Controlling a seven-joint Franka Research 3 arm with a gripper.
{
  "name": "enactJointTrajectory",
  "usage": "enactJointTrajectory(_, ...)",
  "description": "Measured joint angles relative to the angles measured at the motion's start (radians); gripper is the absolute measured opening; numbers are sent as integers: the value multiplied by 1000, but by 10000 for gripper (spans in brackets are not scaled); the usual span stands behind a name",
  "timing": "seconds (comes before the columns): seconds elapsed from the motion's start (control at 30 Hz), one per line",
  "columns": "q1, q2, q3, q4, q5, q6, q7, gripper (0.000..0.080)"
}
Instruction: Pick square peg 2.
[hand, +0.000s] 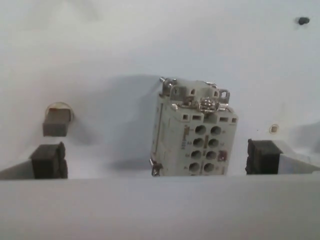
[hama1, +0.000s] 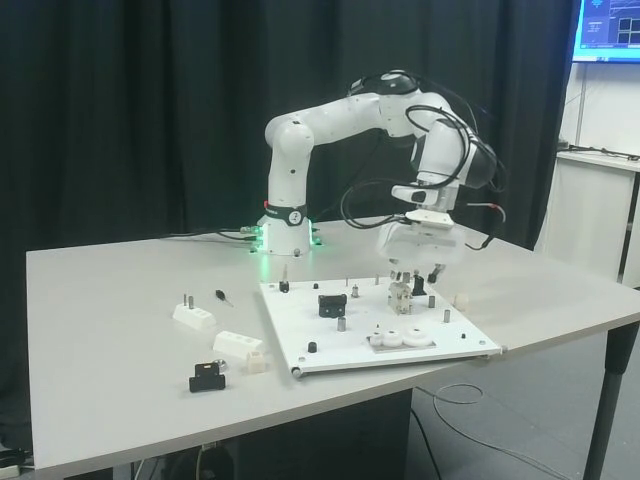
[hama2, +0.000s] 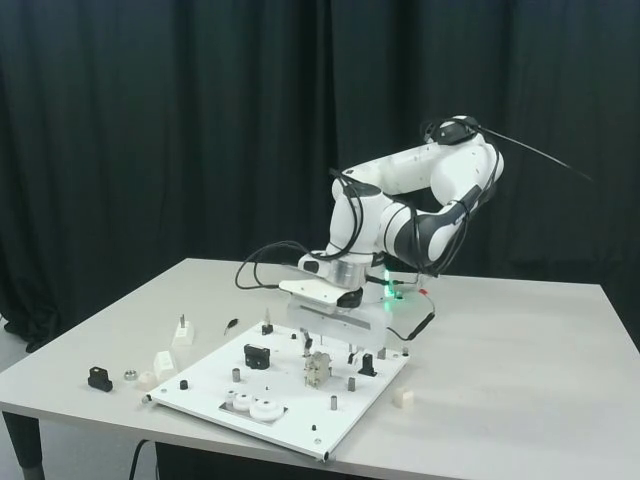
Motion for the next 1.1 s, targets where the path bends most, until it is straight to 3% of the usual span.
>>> enactJointTrajectory(0.7,10,-7,-32,17,-8,-35,-1,800)
enactJointTrajectory(1.1,12,-7,-41,27,-42,-38,-2,800)
